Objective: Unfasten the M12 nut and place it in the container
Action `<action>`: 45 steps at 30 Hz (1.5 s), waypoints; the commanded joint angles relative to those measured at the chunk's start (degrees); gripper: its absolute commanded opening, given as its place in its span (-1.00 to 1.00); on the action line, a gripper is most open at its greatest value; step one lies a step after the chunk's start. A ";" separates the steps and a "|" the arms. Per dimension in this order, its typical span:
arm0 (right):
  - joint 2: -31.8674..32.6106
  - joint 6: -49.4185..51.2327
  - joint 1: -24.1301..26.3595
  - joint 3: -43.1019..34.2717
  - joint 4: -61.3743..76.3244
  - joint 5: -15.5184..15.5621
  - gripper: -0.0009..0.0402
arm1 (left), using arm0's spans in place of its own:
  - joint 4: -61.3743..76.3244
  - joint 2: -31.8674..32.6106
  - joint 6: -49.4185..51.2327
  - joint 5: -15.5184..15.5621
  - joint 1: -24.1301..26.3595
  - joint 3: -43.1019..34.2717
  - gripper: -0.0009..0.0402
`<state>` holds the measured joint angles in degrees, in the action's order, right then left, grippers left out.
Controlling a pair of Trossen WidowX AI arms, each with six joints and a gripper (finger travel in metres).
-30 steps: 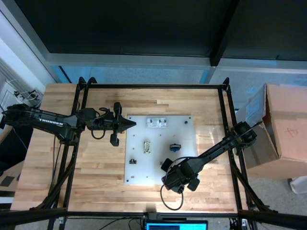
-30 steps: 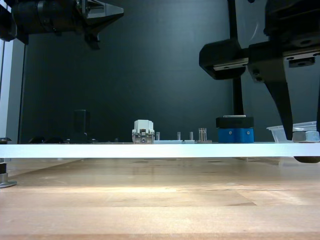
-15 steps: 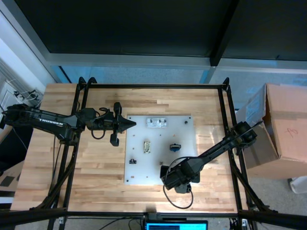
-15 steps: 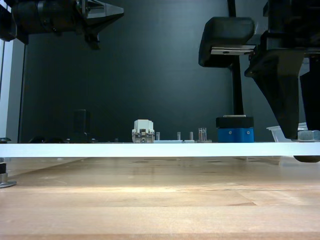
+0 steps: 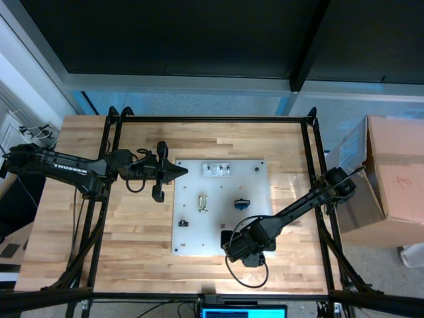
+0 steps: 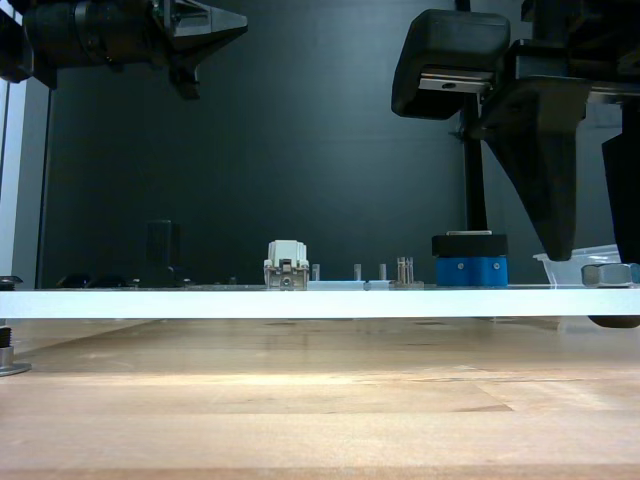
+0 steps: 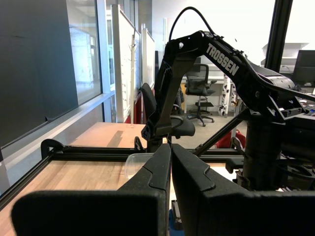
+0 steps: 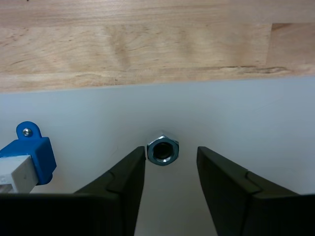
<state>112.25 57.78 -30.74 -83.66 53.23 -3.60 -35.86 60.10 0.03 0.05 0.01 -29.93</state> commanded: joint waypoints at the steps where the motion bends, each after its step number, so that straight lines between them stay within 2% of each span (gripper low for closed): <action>1: -0.24 -3.69 -0.15 0.17 1.18 0.17 -0.10 | 0.00 0.02 0.00 0.00 -0.02 -0.02 -0.96; 5: -2.14 -18.84 -0.31 0.17 3.85 0.76 -0.08 | 0.00 0.02 0.00 0.00 -0.02 -0.02 -0.96; 7: -3.08 -30.29 -0.42 0.17 4.79 2.58 -0.13 | 0.00 0.02 0.00 0.00 0.00 -0.02 -0.96; 10: -3.52 -46.42 -0.59 0.17 5.05 5.92 -0.28 | 0.02 0.02 0.00 0.00 0.00 -0.02 -0.96; 13: -3.34 -59.71 -1.16 0.37 4.61 8.22 -0.54 | 0.00 0.02 0.00 0.00 -0.02 -0.02 -0.96; 17: -3.06 -74.18 -1.29 0.81 3.45 8.09 -0.98 | 0.02 0.00 0.00 0.00 -0.02 -0.02 -0.96; 20: -3.13 -83.60 -1.27 1.55 2.12 6.08 -0.91 | 0.00 0.02 0.00 0.00 -0.02 -0.02 -0.96; 22: -3.10 -88.94 -1.27 2.10 1.09 4.70 -0.94 | 0.00 0.02 0.00 0.00 0.00 -0.02 -0.96; 28: -3.13 -94.92 -1.20 3.82 -3.02 4.79 -0.96 | 0.00 0.00 0.00 0.00 -0.02 -0.02 -0.96; 34: -3.08 -95.91 -1.11 5.97 -6.88 4.94 -0.96 | 0.00 0.00 0.00 0.00 0.00 -0.02 -0.96; 45: -3.08 -95.65 -0.98 6.29 -5.18 4.66 -0.96 | -0.02 0.00 0.00 0.00 -0.02 -0.02 -0.96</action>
<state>109.12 -38.04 -31.70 -77.34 48.01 1.10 -35.86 60.10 0.03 0.05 0.01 -29.93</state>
